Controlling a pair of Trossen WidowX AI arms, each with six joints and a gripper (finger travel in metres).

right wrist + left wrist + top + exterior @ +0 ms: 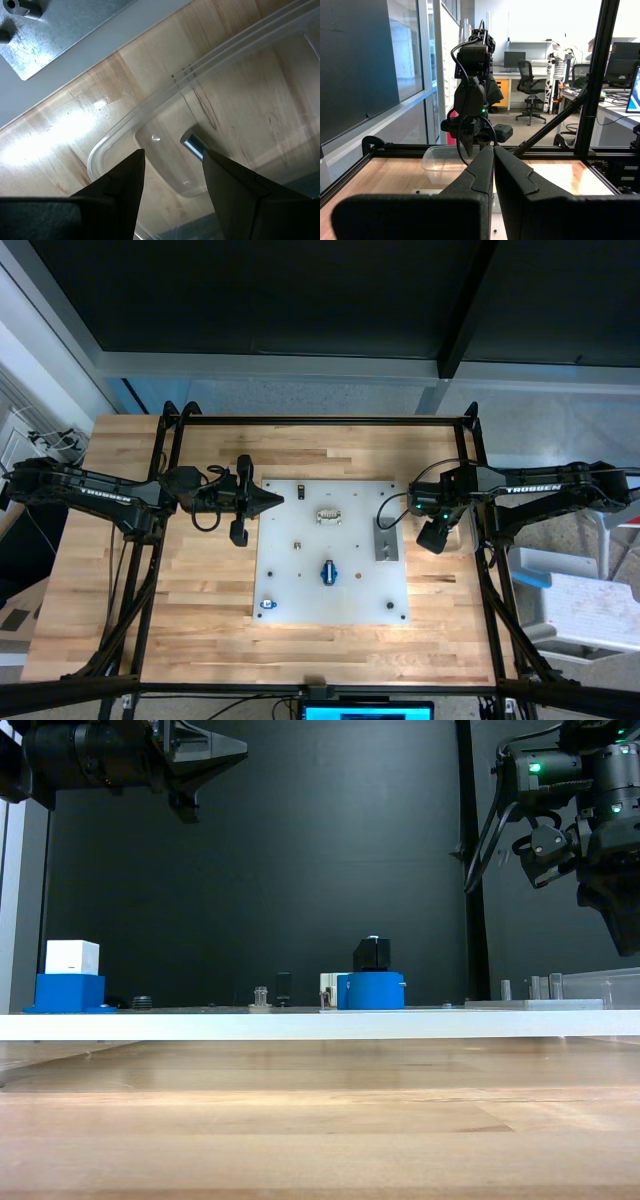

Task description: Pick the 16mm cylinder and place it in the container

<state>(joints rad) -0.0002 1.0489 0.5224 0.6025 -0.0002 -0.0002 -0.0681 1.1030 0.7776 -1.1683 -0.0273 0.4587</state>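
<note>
The 16mm cylinder (194, 142), a short, shiny grey metal pin, lies inside the clear container (182, 75) on the table (200, 590), at the 3 o'clock edge of the white board (300, 590). The right claw (172, 156) hangs spread above it. The left claw (493, 148), pressed together, hovers at the board's 10 o'clock.

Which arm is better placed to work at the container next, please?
Right: the right end effector hovers open over the container and cylinder; the left end effector, shut, sits across the board.
</note>
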